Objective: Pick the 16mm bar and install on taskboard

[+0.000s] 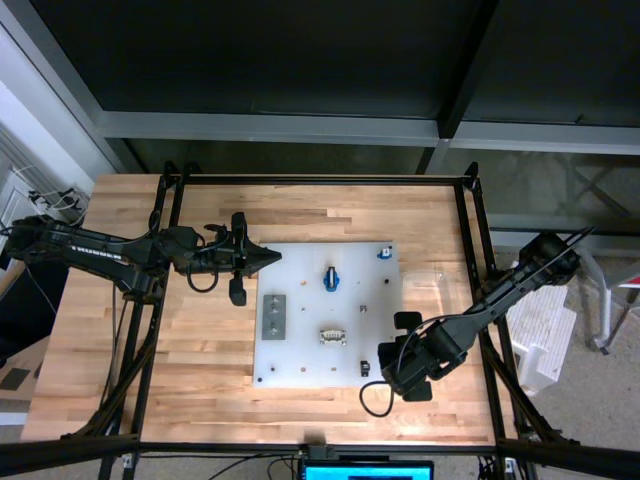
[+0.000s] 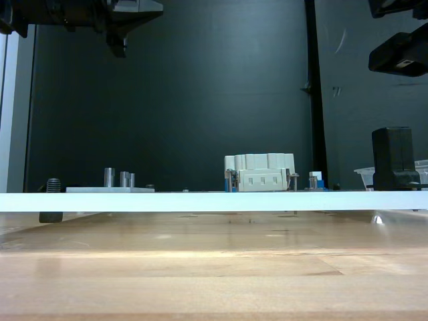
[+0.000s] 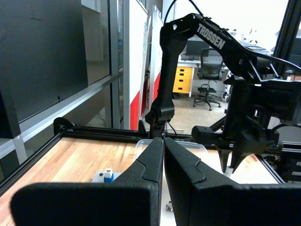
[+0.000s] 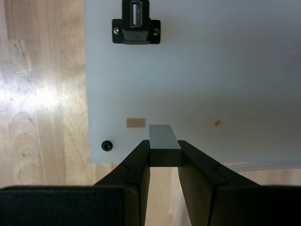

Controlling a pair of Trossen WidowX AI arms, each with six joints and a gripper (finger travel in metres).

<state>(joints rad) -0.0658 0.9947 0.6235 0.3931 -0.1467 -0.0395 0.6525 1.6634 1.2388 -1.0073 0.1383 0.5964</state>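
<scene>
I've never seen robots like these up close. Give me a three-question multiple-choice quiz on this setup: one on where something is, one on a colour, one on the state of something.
1. Where is the 16mm bar?
A) seated in the board
B) in the right gripper
C) lying on the wood

2. What colour is the task board?
A) white
B) red
C) green

3. How are the left gripper fingers set?
A) wide apart
B) closed together on nothing
C) clamped on a cable

Answers:
1. B: the right wrist view shows the bar pinched between the fingers, above the board's corner near the USB socket.
2. A: the high view shows a white panel.
3. B: the left wrist view shows the fingers meeting, and the gripper hovers over the board's left edge.
</scene>
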